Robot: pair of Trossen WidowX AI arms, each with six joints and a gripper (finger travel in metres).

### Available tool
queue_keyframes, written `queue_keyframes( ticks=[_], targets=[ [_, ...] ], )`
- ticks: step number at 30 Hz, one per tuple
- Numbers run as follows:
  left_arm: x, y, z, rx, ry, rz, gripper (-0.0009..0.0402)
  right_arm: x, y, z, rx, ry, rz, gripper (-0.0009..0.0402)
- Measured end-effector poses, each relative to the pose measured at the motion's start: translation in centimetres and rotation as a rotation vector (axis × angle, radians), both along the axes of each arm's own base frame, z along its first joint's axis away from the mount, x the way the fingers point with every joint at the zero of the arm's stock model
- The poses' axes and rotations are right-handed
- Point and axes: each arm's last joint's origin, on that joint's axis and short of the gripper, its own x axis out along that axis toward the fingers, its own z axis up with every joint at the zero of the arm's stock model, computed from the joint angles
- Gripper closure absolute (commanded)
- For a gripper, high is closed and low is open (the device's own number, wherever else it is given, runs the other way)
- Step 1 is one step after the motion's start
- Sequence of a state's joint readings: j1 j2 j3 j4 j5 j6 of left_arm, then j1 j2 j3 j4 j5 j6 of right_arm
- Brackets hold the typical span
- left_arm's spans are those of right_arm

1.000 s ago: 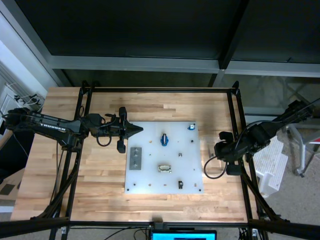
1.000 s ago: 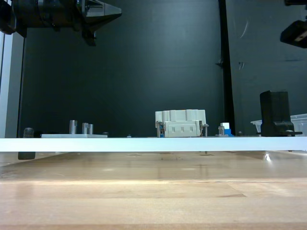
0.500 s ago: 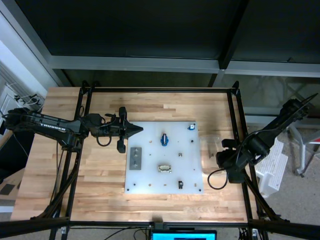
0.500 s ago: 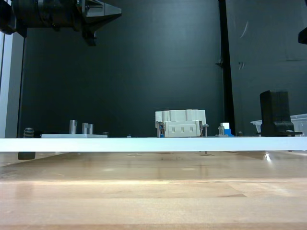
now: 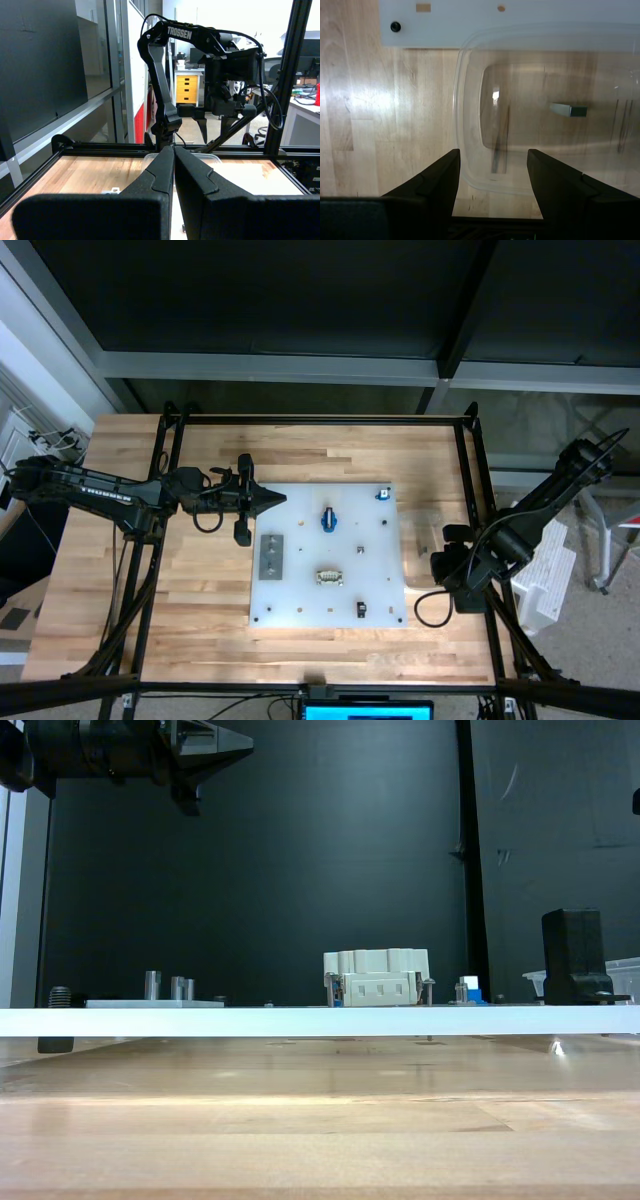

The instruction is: Pick the 16mm bar and install on taskboard

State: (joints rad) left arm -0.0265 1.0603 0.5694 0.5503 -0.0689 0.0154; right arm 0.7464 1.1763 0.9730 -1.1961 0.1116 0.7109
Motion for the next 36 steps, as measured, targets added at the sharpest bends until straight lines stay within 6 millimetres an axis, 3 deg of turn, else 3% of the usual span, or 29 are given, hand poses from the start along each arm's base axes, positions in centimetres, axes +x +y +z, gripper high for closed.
queue_keyframes(
  ticks=[11, 36],
  targets=[
    [0.0, 0.0, 0.0, 0.0, 0.0, 0.0, 0.0393, 0.6, 0.8, -1.1, -0.04, 0.044, 0.0, 0.0171],
    [0.0, 0.0, 0.0, 0.0, 0.0, 0.0, 0.0393, 0.6, 1.8, -3.6, -0.055, 0.03, 0.041, 0.0171]
  ],
)
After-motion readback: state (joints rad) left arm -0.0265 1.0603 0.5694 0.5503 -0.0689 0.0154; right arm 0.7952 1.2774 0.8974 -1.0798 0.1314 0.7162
